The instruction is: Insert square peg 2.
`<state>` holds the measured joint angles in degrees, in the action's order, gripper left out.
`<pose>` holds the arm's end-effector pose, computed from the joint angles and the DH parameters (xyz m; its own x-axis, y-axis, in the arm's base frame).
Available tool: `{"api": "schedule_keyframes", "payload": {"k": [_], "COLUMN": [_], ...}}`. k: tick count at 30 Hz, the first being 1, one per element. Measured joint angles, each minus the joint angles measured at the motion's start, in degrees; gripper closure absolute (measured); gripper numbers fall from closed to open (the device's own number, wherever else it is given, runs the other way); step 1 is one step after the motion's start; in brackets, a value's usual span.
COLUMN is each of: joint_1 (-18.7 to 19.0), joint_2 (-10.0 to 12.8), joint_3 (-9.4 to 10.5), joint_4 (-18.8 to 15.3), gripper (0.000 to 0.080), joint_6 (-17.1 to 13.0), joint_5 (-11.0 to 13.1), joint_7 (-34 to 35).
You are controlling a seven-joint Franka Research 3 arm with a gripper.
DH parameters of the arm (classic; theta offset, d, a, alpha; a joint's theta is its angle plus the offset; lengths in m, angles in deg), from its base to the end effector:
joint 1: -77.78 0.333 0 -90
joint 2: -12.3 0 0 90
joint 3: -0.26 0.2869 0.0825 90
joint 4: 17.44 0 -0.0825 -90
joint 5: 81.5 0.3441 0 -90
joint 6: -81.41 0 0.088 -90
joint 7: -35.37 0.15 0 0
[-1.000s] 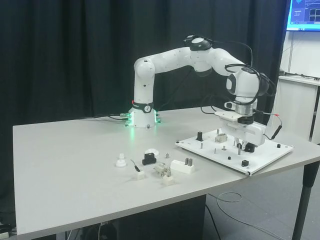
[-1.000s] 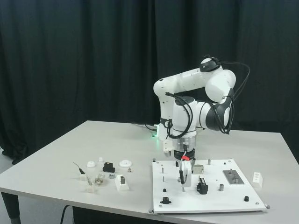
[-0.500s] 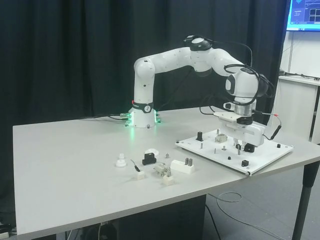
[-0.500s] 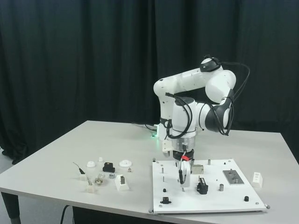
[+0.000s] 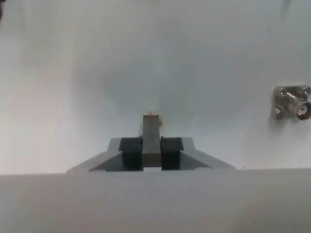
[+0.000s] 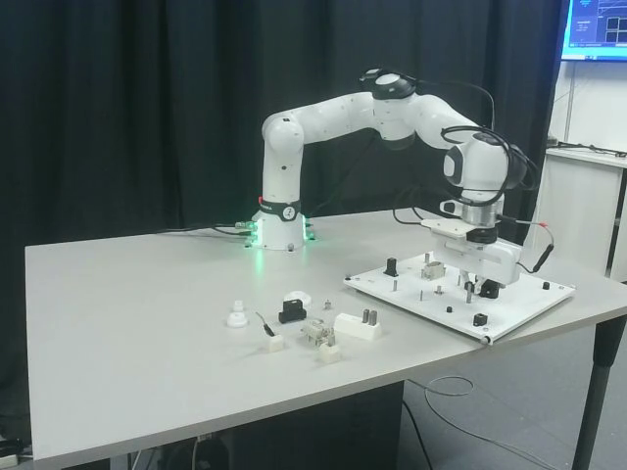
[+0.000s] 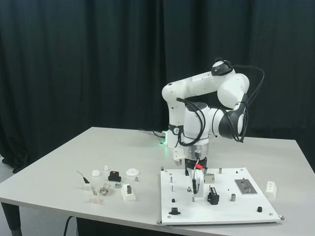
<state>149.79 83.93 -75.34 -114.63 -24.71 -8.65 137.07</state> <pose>0.5890 0.1654 0.1835 -0.5318 -0.8469 -0.0004 -0.8469 0.5318 -0.0042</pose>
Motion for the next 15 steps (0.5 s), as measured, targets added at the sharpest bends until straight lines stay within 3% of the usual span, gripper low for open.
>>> {"api": "schedule_keyframes", "payload": {"k": [15], "joint_1": [0.0], "joint_2": [0.0], "joint_3": [0.53], "joint_4": [-0.2], "gripper": [0.0727], "joint_6": [-0.9], "joint_5": [-0.1], "joint_7": [-2.0]}}
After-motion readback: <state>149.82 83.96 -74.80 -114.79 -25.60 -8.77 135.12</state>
